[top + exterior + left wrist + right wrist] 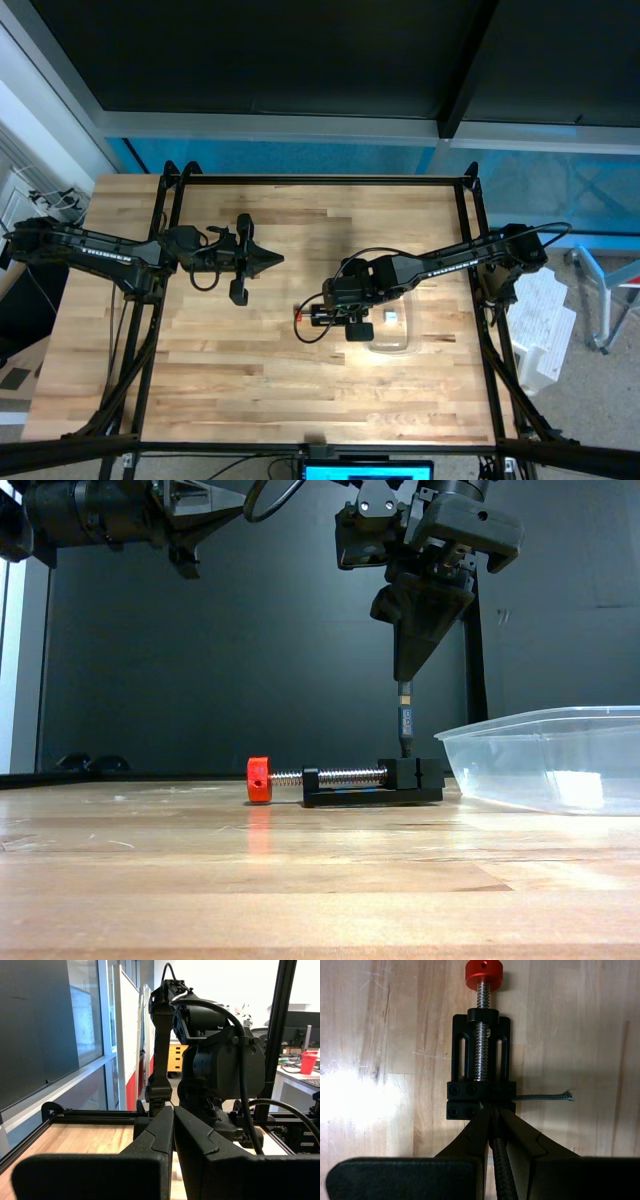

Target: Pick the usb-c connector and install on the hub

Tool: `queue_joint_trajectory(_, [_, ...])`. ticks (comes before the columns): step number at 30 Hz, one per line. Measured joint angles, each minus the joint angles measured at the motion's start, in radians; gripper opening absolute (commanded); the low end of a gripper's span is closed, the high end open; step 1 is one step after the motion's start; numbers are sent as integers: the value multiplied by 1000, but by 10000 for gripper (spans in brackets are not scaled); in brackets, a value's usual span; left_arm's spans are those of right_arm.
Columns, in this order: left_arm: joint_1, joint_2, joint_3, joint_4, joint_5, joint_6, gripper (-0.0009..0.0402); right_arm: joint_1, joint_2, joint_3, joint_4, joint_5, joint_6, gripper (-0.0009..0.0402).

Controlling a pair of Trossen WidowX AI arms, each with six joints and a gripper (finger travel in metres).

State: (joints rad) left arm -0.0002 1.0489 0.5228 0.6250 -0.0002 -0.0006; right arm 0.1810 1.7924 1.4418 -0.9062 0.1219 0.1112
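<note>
1. The pick looks done: the slim dark usb-c connector [405, 725] is off the light wooden counter [200, 880] and held upright in the right end effector [404, 678].
2. The install appears to be underway. The connector hangs straight above the block end of the hub [372, 785], a small black blocky device with a threaded screw and an orange-red tip, and its lower end meets the top of that block.
3. Whether the plug is fully seated or only touching the opening cannot be told. My judgement is that a final press down and the release are left.
4. In the right wrist view, the right end effector's fingers are pinched on the connector's braided stem, their tips right against the hub's block. A thin grey frayed cord [545, 1096] sticks out sideways from the block.
5. The left end effector [173, 1120] is parked high over the left part of the counter, well apart from the hub. Its fingers are pressed together and hold nothing.
6. The clear plastic tray [500, 765] sits just beside the hub's block end, with a small white-grey square piece [391, 317] inside it.
</note>
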Motion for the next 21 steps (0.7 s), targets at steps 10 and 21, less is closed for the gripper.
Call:
queue_joint_trajectory(10, [0,0,0,0,0,0,0,0,0,0,-1,-2,17,0])
queue_joint_trajectory(21, [0,0,0,0,0,0,0,0,-1,0,2,-10,26,0])
